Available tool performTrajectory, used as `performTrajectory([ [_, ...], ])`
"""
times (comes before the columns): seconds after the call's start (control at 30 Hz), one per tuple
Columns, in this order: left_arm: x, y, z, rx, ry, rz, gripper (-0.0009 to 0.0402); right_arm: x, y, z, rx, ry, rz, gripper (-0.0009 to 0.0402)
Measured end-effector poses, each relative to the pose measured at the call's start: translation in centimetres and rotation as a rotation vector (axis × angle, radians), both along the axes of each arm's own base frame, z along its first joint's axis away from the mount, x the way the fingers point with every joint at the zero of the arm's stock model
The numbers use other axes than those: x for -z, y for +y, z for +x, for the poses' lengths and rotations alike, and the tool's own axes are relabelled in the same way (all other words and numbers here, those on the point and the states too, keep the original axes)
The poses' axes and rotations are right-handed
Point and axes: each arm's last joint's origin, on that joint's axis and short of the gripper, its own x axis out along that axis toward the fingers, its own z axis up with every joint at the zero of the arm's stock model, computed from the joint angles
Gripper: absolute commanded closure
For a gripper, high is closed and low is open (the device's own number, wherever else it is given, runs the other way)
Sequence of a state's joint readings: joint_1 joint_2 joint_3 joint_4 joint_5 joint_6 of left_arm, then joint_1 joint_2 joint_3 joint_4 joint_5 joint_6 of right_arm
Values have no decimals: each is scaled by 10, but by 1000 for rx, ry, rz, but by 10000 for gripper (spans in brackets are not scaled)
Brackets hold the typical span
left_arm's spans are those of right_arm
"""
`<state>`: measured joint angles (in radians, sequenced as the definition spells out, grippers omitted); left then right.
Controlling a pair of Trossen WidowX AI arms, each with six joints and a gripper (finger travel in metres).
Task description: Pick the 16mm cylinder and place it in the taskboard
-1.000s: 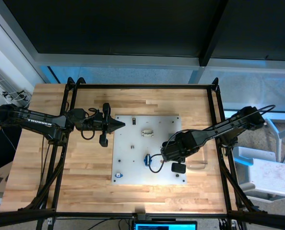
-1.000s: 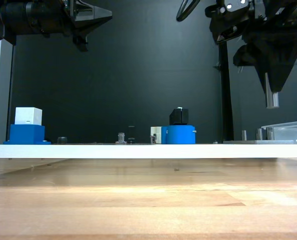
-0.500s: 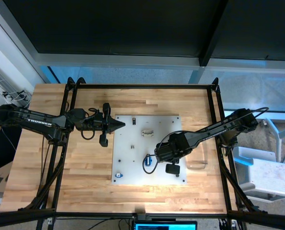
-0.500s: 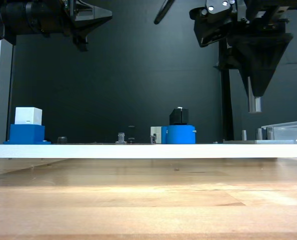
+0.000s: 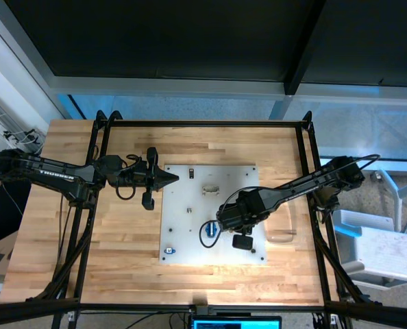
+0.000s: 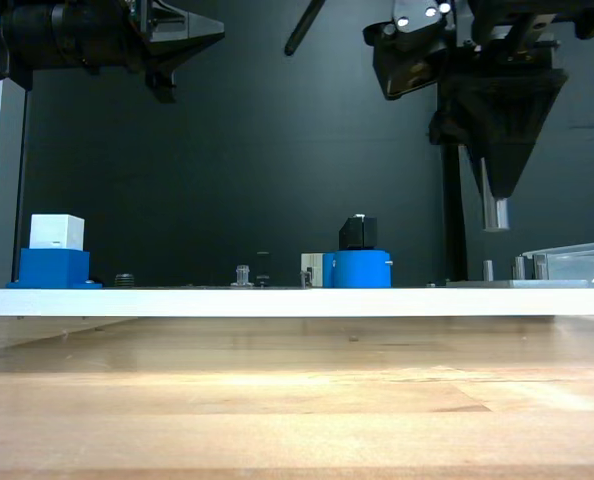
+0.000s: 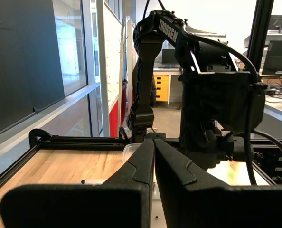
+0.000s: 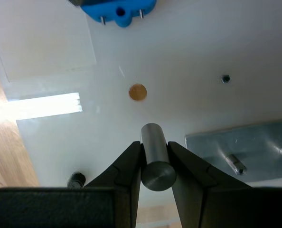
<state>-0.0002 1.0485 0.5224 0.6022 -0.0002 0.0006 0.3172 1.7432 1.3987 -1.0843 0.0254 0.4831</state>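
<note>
Right wrist view: the right end effector (image 8: 154, 142) pinches the 16mm cylinder (image 8: 155, 159) between its two fingers. The cylinder hangs in the air over the white taskboard (image 8: 202, 42), not touching it, near a small round hole (image 8: 137, 92). The taskboard lies in the middle of the desk (image 5: 66, 260). The left end effector (image 5: 169, 177) has its fingers pressed together, high over the taskboard's left edge.

- The high view looks down from above the near edge onto the flat white square taskboard (image 5: 186, 236).
- The low view looks level and close along the taskboard's near edge.
- The left wrist view looks along the closed left gripper (image 7: 154, 141), from beside the taskboard's left edge across it.
- The right wrist view looks down, close over the taskboard, along the right gripper (image 8: 154, 145) pinching the dull-grey 16mm cylinder (image 8: 156, 159).
</note>
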Motion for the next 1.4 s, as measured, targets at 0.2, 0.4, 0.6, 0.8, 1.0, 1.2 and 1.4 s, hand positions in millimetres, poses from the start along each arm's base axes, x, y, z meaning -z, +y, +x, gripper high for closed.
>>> performTrajectory([
  [0.2, 0, 0, 0, 0, 0, 0, 393, 2, 0, 7, -14, 4, -1, 381],
  [0.4, 0, 0, 0, 0, 0, 0, 393, 5, 1, 12, -14, 3, -1, 381],
  [0.6, 0, 0, 0, 0, 0, 0, 393, 10, 3, 18, -19, 9, 10, 381],
  [0.8, 0, 0, 0, 0, -1, 0, 393, 14, 4, 20, -21, 10, 16, 381],
  [1.0, 0, 0, 0, 0, 0, 0, 393, 15, 5, 21, -21, 1, 18, 381],
  [1.2, 0, 0, 0, 0, 0, 0, 393, 19, 4, 20, -20, 8, 16, 381],
  [1.4, 0, 0, 0, 0, 0, 0, 393, 20, 4, 20, -20, 6, 14, 381],
])
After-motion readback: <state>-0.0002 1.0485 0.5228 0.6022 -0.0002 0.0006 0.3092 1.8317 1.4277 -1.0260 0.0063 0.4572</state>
